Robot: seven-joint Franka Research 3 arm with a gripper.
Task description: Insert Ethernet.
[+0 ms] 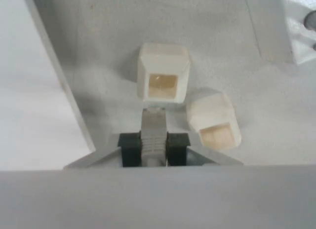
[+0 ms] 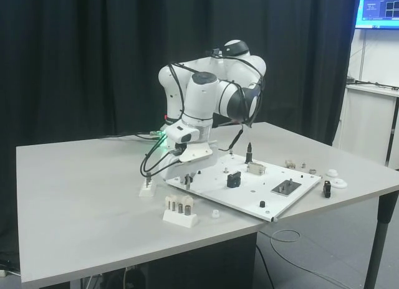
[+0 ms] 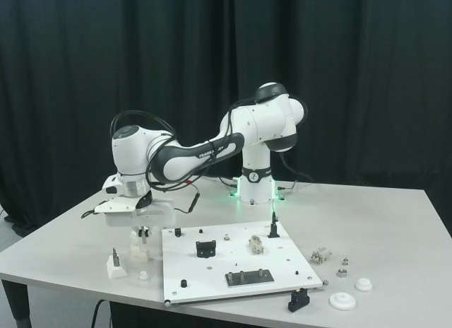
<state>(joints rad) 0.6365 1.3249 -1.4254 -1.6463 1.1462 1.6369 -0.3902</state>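
tool clamps Ethernet plug | above white socket block | table

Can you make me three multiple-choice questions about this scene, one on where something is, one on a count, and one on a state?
1. Where is the gripper?
A. Over the white board's middle
B. Beyond the board's edge, above two white sockets
C. Beside the arm's base

2. How many white sockets show in the wrist view?
A. One
B. Two
C. Four

3. What is the gripper doing?
A. Open, holding nothing
B. Shut on the Ethernet plug
C. Shut on a black bracket

Answers: 1 B, both room views put it off the white board. 2 B, two sockets sit side by side. 3 B, the plug is clamped between the black fingers.
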